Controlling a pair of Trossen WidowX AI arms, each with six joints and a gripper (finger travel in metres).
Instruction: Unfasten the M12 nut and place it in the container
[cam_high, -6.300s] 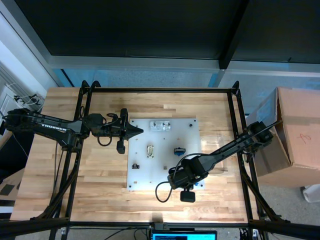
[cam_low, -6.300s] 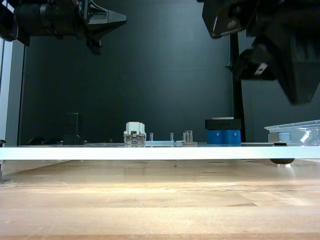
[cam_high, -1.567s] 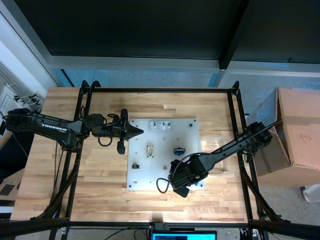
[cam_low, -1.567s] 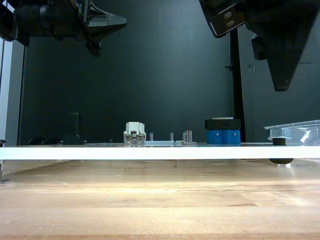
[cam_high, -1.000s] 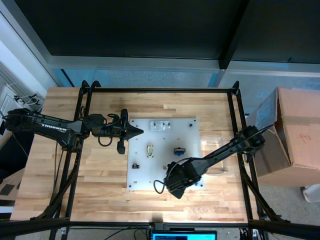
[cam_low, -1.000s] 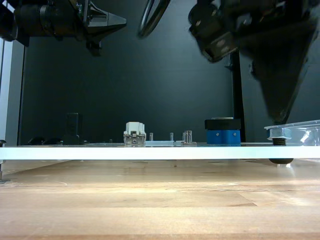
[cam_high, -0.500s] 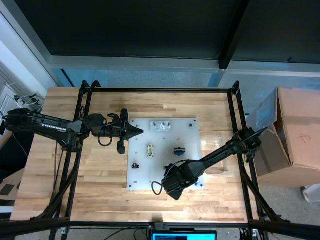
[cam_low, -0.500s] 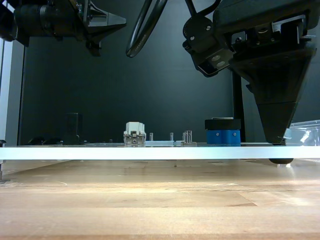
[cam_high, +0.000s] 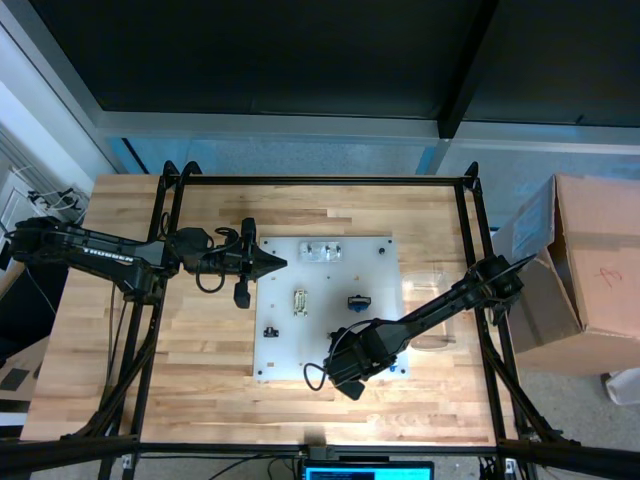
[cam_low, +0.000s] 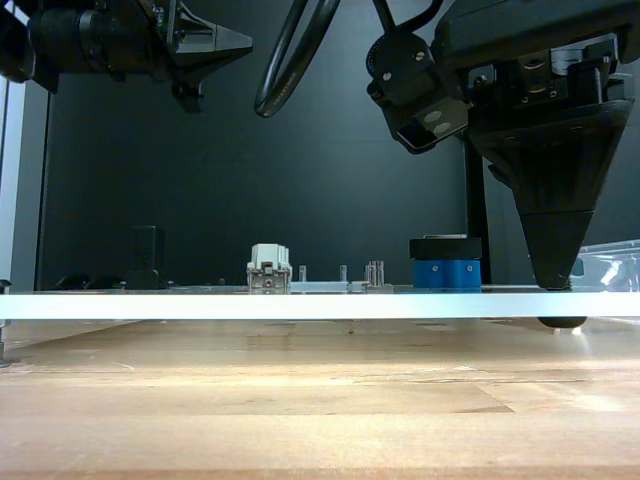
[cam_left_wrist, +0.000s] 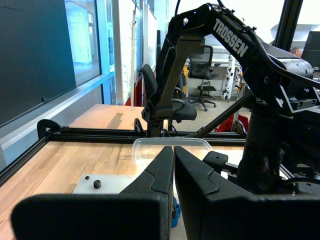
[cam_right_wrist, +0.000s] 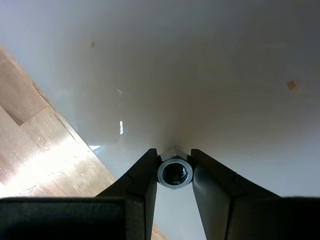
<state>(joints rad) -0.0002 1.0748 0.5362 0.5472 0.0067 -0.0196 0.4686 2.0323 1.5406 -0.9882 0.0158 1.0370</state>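
The clear container (cam_left_wrist: 150, 145) stands just beside the white board (cam_right_wrist: 210, 75). Down at the board's near right edge, the right jaws pinch the silver nut (cam_right_wrist: 175, 173); on its stud or off, I can't tell. The left jaws hover closed, empty, over the board's left edge. The right arm (cam_left_wrist: 185, 65) reads "TROSSEN" (cam_left_wrist: 230, 38).

The closed black left gripper (cam_high: 278, 262) is hovering high over the far left edge of the flat white plastic board (cam_high: 300, 350), centre-left in the high view. At the low view's lower right, the black right gripper (cam_low: 553, 283) is pinching the small silver metal nut (cam_right_wrist: 175, 173) at board level, in front of the clear plastic container (cam_low: 612, 262). The gripper is hiding the stud.
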